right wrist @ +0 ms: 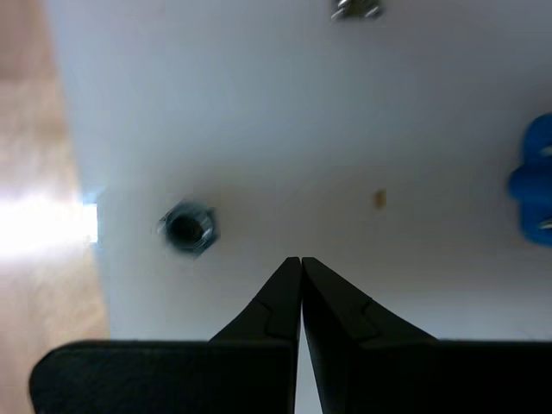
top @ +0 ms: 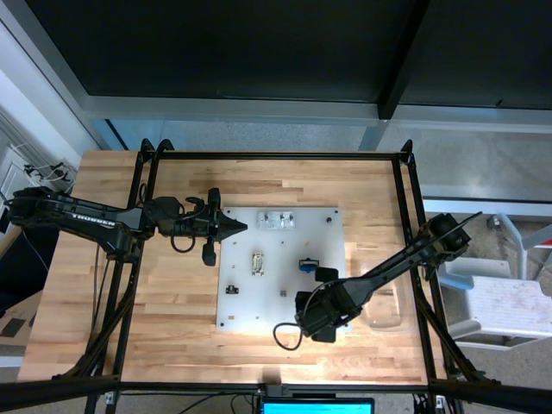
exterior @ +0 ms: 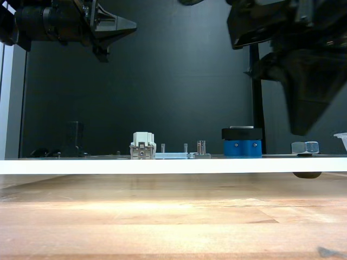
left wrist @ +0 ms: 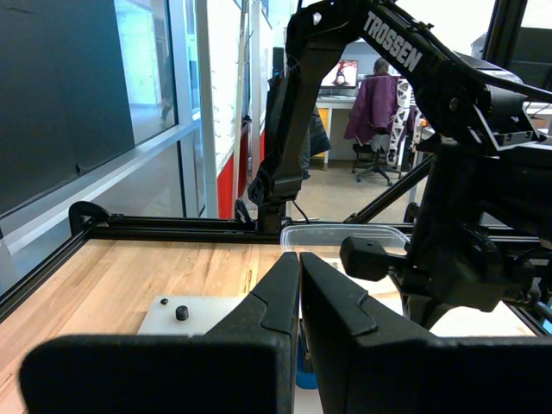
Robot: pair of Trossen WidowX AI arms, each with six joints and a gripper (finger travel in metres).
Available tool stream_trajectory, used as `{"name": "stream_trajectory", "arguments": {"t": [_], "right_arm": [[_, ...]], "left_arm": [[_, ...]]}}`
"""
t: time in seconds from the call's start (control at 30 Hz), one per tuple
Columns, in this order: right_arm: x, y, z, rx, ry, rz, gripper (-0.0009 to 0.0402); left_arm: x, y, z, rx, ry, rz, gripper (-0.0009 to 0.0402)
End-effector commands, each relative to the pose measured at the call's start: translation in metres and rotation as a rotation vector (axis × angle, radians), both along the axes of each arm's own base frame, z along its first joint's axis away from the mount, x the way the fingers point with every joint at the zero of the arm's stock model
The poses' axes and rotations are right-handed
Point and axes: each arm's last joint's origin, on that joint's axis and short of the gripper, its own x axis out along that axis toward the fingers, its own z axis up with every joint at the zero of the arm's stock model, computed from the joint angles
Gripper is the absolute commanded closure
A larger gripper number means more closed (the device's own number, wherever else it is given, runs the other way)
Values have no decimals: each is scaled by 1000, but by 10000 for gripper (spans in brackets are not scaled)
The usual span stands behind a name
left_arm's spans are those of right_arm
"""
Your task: Unfasten the M12 fastener and place in the container
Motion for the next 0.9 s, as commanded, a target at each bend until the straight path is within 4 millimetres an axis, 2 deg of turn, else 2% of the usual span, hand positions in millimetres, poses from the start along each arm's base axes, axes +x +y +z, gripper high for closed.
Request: {"name": "stream_trajectory", "arguments": {"t": [0.03,0.3,0.57,0.8,0.9], "right_arm": [[-1,1,4,66,19,10,393],[2,9,7,224,43,80,393],[9,14,-9,217,34,126,393],[9,13,-11,209,34,128,393],[7,7,-10,78,10,66,393]], "left_arm": [[0,0,0,0,0,0,393],[0,0,0,0,0,0,393],[0,0,0,0,0,0,393],[0,0,0,0,0,0,393],[0,0,0,0,0,0,393]]}}
